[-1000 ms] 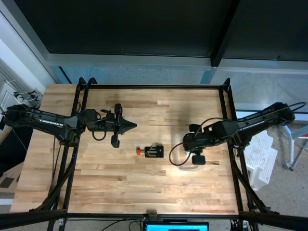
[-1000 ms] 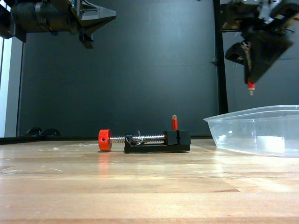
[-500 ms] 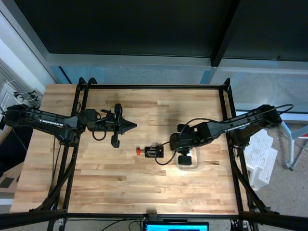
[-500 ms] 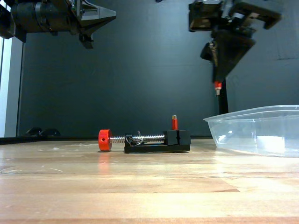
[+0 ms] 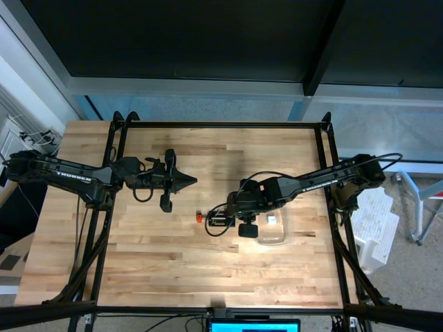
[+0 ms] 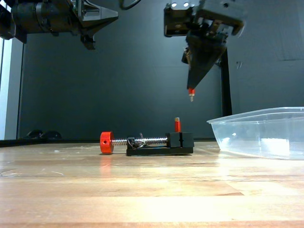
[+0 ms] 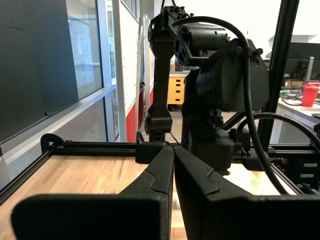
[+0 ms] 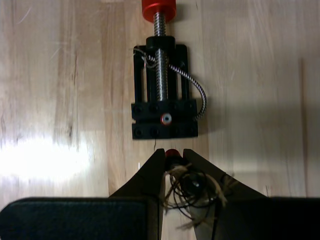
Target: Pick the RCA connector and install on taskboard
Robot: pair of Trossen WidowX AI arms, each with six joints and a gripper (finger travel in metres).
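Note:
The taskboard (image 6: pixel 159 144) (image 8: pixel 164 112) (image 5: pixel 220 218) is a small black block on the table with a silver screw, a red knob and a red socket post (image 6: pixel 177 124) standing on it. My right gripper (image 6: pixel 192 91) (image 8: pixel 173 154) (image 5: pixel 243 211) hangs above and just right of that post, shut on the red-tipped RCA connector (image 6: pixel 191 93) (image 8: pixel 172 153), tip pointing down; wires bunch behind the fingers. My left gripper (image 6: pixel 114 18) (image 7: pixel 173 150) (image 5: pixel 191 181) is parked high at the left, shut and holding nothing.
A clear plastic tray (image 6: pixel 266 133) (image 5: pixel 273 230) sits on the table to the right of the taskboard, with a small white piece (image 5: pixel 272 220) inside. Black frame rails (image 5: pixel 221 125) border the wooden table.
My right gripper has carried the RCA connector leftward from over the clear tray to just above the taskboard's post. The left arm has not moved.

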